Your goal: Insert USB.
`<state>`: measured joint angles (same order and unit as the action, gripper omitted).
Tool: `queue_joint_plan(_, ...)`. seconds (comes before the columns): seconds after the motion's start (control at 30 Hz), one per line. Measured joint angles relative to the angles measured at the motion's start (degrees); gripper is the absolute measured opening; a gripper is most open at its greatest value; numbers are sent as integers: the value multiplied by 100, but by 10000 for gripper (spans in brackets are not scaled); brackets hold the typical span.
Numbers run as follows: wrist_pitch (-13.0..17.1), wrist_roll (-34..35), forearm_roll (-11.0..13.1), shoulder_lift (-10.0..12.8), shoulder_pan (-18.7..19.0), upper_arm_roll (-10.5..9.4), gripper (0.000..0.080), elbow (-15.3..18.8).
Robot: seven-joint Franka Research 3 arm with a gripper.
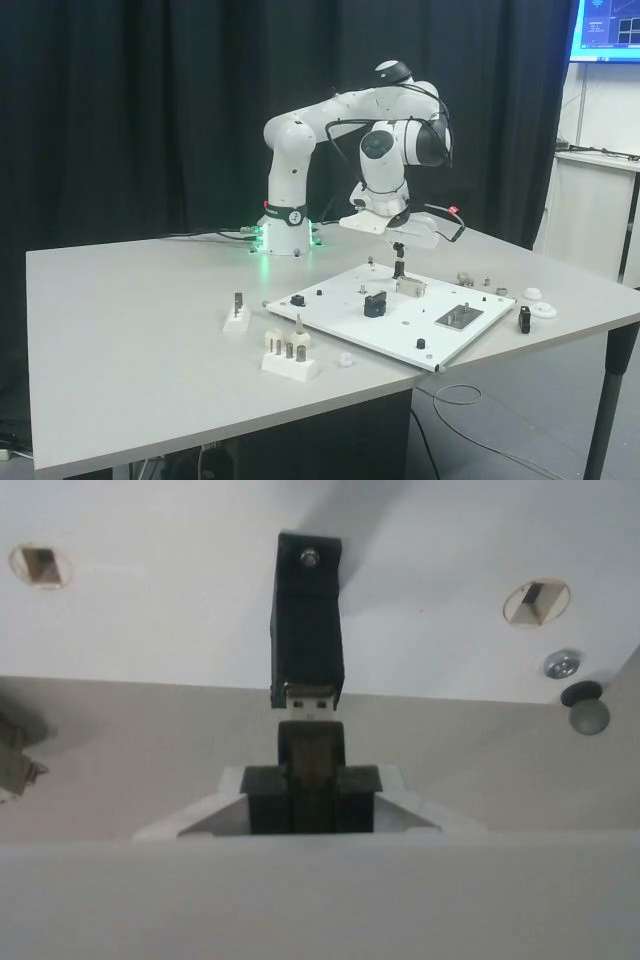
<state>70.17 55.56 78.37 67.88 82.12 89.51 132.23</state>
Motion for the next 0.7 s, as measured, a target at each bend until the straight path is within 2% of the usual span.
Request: queue_joint_plan(0.7, 77, -52, 13, 10, 163, 37, 90, 115)
